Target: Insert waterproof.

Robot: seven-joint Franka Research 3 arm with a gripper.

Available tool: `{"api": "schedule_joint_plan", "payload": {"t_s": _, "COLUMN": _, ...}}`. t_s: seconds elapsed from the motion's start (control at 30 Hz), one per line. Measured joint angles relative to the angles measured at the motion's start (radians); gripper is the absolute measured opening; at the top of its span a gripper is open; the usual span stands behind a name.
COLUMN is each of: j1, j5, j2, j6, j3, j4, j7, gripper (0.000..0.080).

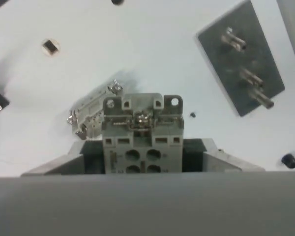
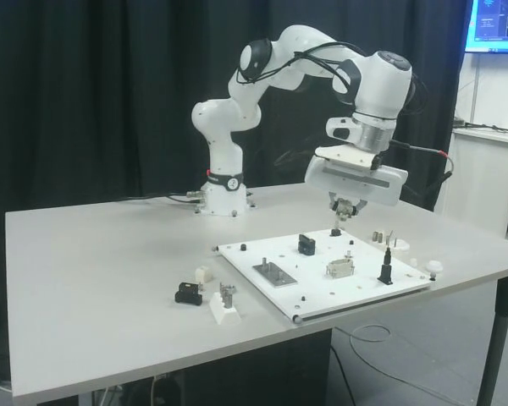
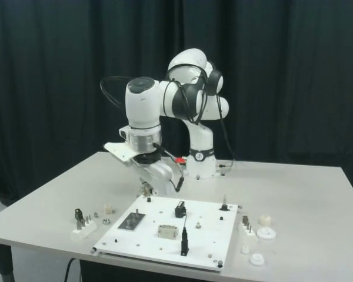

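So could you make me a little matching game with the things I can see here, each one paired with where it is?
Things:
1. grey connector
2. grey plate
3. white block
4. black post

Places:
A. on the table, off the white board
B. standing upright on the board
C. held in the gripper, above the board
D. lying flat on the board

Pairs: 1-C, 2-D, 3-A, 4-B
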Motion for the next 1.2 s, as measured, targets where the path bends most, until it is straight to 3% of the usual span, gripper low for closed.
{"api": "schedule_joint_plan", "payload": {"t_s": 0.23, "j1": 0.005, "j5": -0.002, "j2": -0.025, "j6": -0.018, "j3": 0.011, "j4": -0.045, "j7": 0.047, "gripper": 0.0316}}
{"api": "schedule_joint_plan", "payload": {"t_s": 0.57, "j1": 0.018, "j5": -0.032, "j2": -0.077, "j6": -0.007, "j3": 0.030, "j4": -0.159, "j7": 0.089, "gripper": 0.0316}}
{"api": "schedule_joint_plan", "payload": {"t_s": 0.77, "j1": 0.025, "j5": -0.055, "j2": -0.110, "j6": 0.044, "j3": 0.046, "j4": -0.234, "j7": 0.164, "gripper": 0.0315}}
{"api": "schedule_joint_plan", "payload": {"t_s": 1.2, "j1": 0.028, "j5": -0.092, "j2": -0.190, "j6": 0.207, "j3": 0.073, "j4": -0.399, "j7": 0.384, "gripper": 0.0315}}
